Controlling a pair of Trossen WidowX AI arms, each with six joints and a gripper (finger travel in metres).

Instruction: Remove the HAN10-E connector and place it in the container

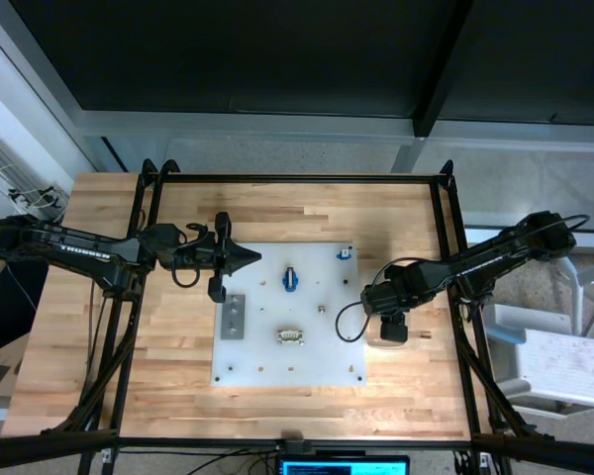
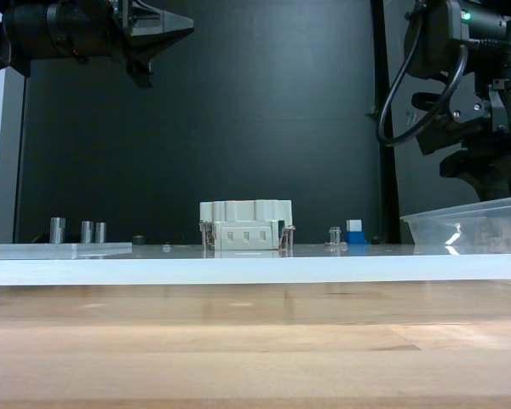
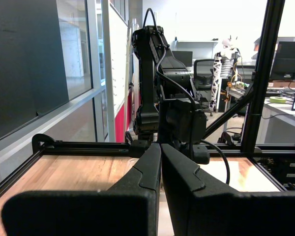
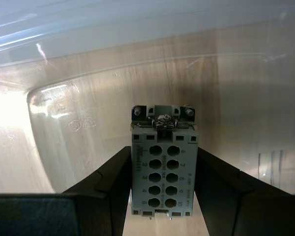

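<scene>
I have the right gripper (image 4: 163, 152) clamped on the connector (image 4: 162, 172), over the clear container (image 4: 88, 73). The connector is a pale grey block with ten numbered round sockets in two columns and a screwed metal tab at its far end. The left gripper (image 3: 161, 147) is pressed together and empty, raised above the board (image 1: 317, 366).

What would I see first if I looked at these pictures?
First, the right gripper pinching the HAN10-E connector, a pale block with ten round holes. It holds it between its black fingers, over the clear container at the table's right side. Next, the left gripper hangs high above the far left part of the white board, fingers shut and holding nothing.
</scene>
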